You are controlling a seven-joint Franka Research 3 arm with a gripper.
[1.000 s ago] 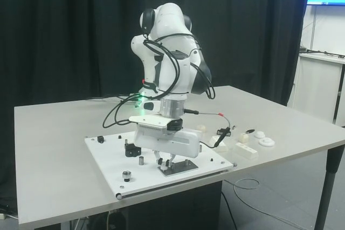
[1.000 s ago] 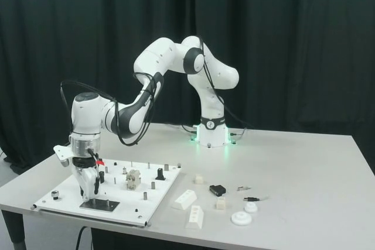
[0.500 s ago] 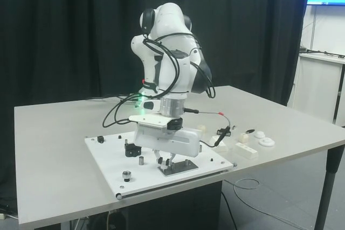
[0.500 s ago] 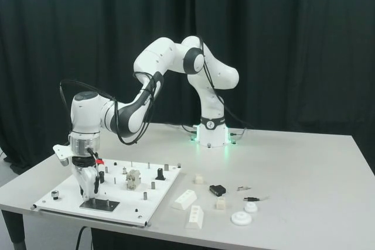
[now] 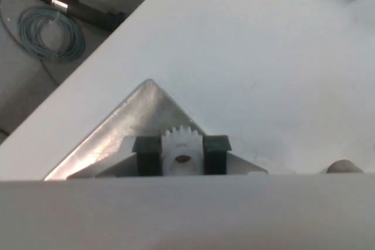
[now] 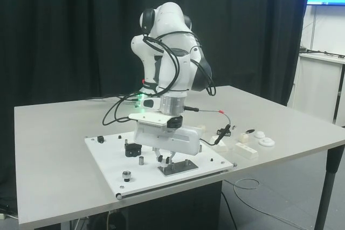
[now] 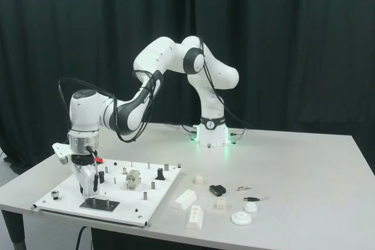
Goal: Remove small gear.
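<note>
**Q:** What carries the work, and where does the arm stand over it?

**A:** A grey bench [image 6: 64,133] carries a white board [image 6: 110,157] studded with small pegs and fittings. A grey metal plate [image 7: 99,205] lies on the board near its front edge. The white arm [image 7: 158,68] reaches out from its base and bends down so that the gripper [image 6: 164,160] hangs directly above that plate.

**Q:** Where is the small gear, and how do the jaws stand to it?

**A:** In the wrist view the small gear [image 5: 182,150], white and toothed, sits between the two black fingertips [image 5: 147,155], one on each side and both touching its rim. The jaws are closed onto the gear, narrow, with no visible gap on either flank. The gear's central hole faces the camera, so its axis appears to run upright, in line with the gripper's approach.

**Q:** Which relation governs the coming move?

**A:** The gear lies centred between the jaws with the plate's corner behind it. Whether it sits on a peg or is lifted clear cannot be told. If a peg holds it, the pull probably has to go straight along the upright axis; a tilted pull could bind the bore.

**Q:** What else lies on the bench?

**A:** Loose white parts [image 7: 193,206] rest well apart from the board.
</note>
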